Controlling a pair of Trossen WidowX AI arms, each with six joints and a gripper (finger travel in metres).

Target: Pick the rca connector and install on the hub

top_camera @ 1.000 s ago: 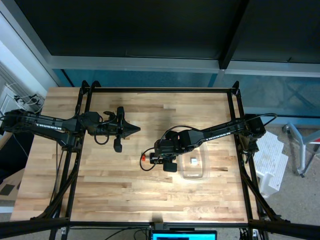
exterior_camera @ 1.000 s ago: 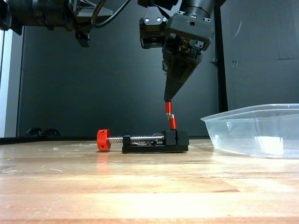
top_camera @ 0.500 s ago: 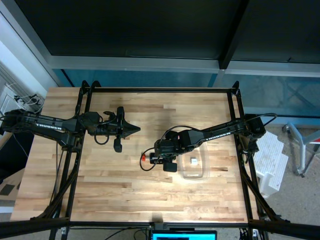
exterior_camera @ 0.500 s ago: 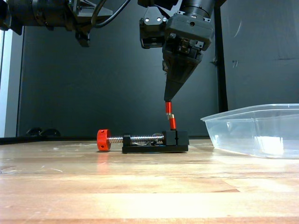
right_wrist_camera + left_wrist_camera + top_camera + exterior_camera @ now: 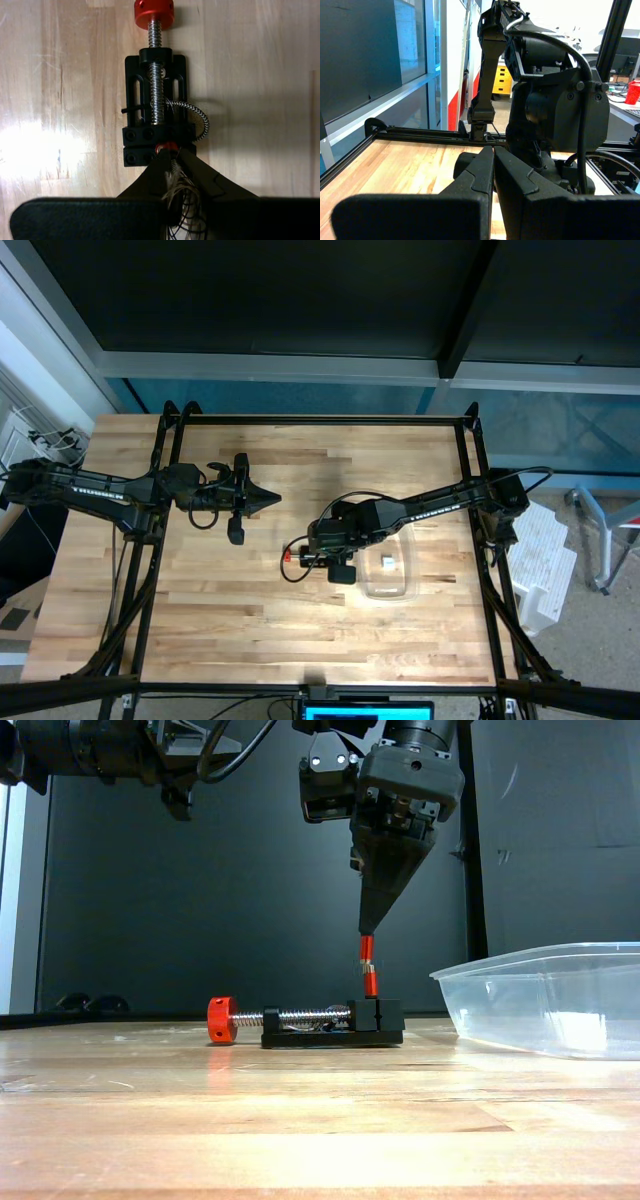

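Seating is the step, I judge: my right gripper [image 5: 366, 932] pinches the slim red, silver-banded rca connector [image 5: 368, 968], tilted, tip touching the black rectangular hub [image 5: 330, 1025]. Next: straighten, press down. My left gripper [image 5: 272, 499], clenched empty, hovers at the hub's eleven o'clock.

Your right end effector [image 5: 366, 932] with the rca connector [image 5: 368, 968] tops the hub [image 5: 385, 1020], clear tray [image 5: 540, 990] close right, bare desk [image 5: 250, 620] nearer you, left end effector [image 5: 272, 499] aloft far-left.
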